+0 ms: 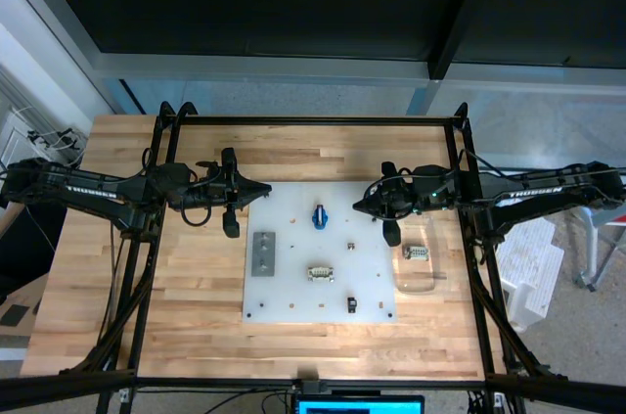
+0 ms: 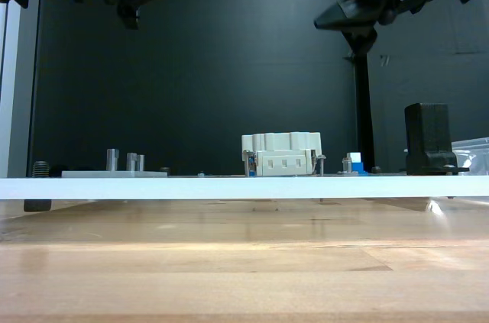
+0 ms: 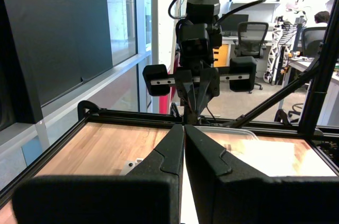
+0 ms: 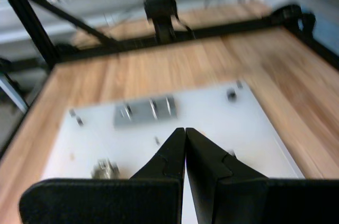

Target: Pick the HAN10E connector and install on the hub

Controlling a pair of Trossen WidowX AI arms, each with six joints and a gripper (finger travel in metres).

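left gripper [image 1: 262, 192] jaws together, empty, raised over far-left corner of white board [image 1: 293, 304] | right gripper [image 1: 362, 207] jaws together, empty, raised over board's right side | HAN10E connector [image 1: 417, 253] in clear tray [image 1: 423, 288] on the surface, right of board | hub [image 1: 320, 274] mid-board, beside grey block [image 1: 264, 251]

The connector [image 1: 416, 253], a tiny grey-green block, is seen lying in a clear tray [image 1: 422, 289] on the table [image 1: 176, 316]. It is placed below the right end effector [image 1: 358, 207], nearer the front edge and to its outer side. The hub [image 1: 320, 274], a beige eared socket, is set upright on the white board [image 1: 293, 299], long side across. It is found low and nearward, between the right and left end effector [image 1: 266, 191], apart from both.
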